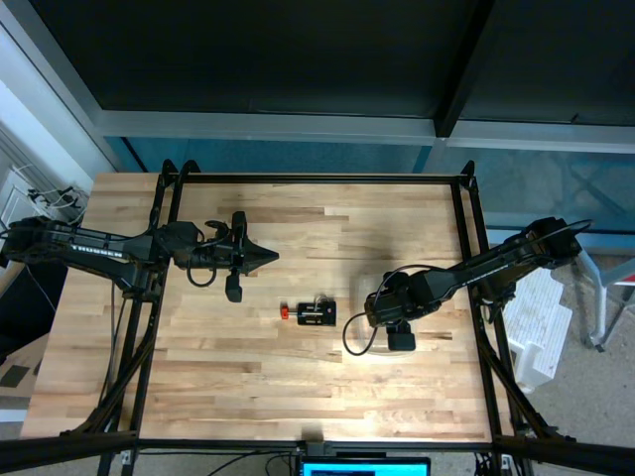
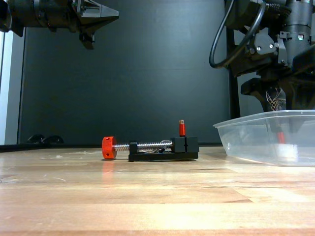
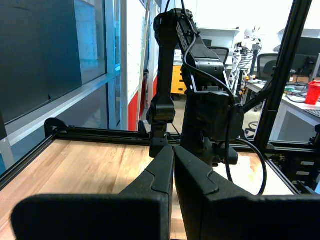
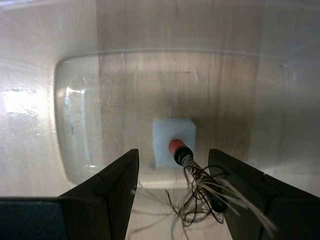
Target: Pick the rca connector and install on the hub
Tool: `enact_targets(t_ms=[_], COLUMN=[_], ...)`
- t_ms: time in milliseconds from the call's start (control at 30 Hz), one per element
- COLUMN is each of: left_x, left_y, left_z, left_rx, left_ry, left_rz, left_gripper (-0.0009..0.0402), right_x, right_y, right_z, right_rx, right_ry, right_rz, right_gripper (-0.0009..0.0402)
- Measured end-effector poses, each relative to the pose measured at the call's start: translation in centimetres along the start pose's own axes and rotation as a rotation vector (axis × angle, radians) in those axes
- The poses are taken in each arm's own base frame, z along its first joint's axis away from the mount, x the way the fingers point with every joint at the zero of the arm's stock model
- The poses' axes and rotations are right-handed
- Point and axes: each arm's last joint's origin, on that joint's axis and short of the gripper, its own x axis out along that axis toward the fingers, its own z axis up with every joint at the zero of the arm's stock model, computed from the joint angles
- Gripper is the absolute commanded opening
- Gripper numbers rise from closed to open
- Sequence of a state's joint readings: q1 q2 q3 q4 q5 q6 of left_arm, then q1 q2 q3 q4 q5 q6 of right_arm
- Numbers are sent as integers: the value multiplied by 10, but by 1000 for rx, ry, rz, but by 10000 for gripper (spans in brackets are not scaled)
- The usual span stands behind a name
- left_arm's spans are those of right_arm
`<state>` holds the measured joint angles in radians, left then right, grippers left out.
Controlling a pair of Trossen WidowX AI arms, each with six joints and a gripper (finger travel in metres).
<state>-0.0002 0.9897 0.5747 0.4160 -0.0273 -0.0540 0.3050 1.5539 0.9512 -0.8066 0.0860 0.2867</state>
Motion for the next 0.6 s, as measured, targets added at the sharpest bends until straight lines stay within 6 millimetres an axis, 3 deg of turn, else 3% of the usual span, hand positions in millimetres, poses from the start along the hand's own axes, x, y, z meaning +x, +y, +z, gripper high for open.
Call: enact_targets(t_ms=[233,600], left_x=[0,0], left_y=[0,0], left_z=[0,0], left_rx=[0,0], left_ry=[1,1], left_rz=[0,0], left_gripper=[0,0], right_x=[8,8], right_y=[1,1], right_z=[-3,-4], right_rx=[22,18], right_ry=[-19,-19], right_rz=[6,7], right_gripper=[180,92])
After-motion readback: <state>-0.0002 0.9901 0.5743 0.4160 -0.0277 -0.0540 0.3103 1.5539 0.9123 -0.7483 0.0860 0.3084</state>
